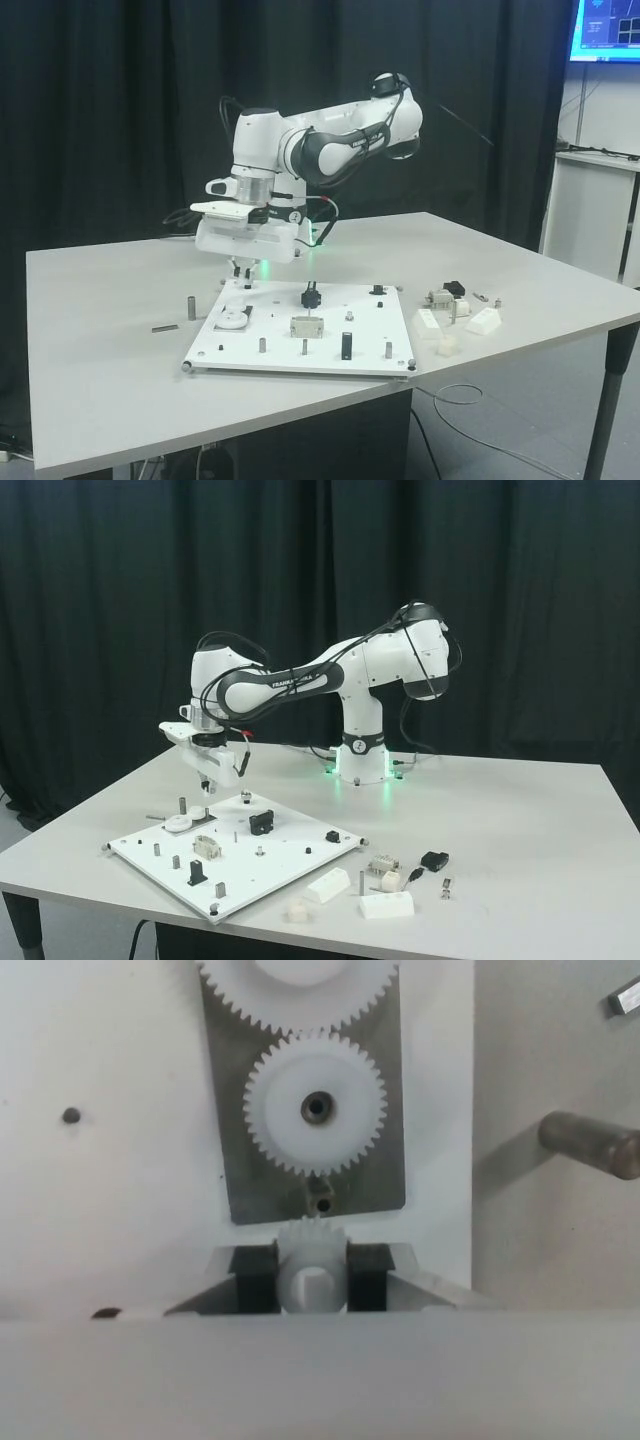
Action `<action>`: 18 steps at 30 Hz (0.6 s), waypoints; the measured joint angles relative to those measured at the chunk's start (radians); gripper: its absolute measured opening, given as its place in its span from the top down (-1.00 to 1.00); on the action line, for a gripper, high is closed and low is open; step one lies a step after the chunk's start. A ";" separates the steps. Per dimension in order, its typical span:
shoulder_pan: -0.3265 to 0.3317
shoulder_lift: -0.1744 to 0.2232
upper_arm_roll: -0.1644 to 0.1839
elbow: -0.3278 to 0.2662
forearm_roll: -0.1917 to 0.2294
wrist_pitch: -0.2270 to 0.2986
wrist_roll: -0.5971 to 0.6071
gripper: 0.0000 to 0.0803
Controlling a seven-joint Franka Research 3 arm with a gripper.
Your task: Place small gear.
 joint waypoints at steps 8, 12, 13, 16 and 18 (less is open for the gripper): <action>0.000 0.000 0.000 0.000 0.000 -0.002 0.000 0.65; 0.000 0.000 0.000 0.000 0.000 -0.003 -0.008 0.65; 0.000 0.000 0.000 0.000 0.000 -0.003 -0.014 0.65; 0.000 0.000 0.000 0.000 0.000 -0.003 -0.030 0.65; -0.001 0.000 0.000 0.000 0.000 -0.003 -0.036 0.65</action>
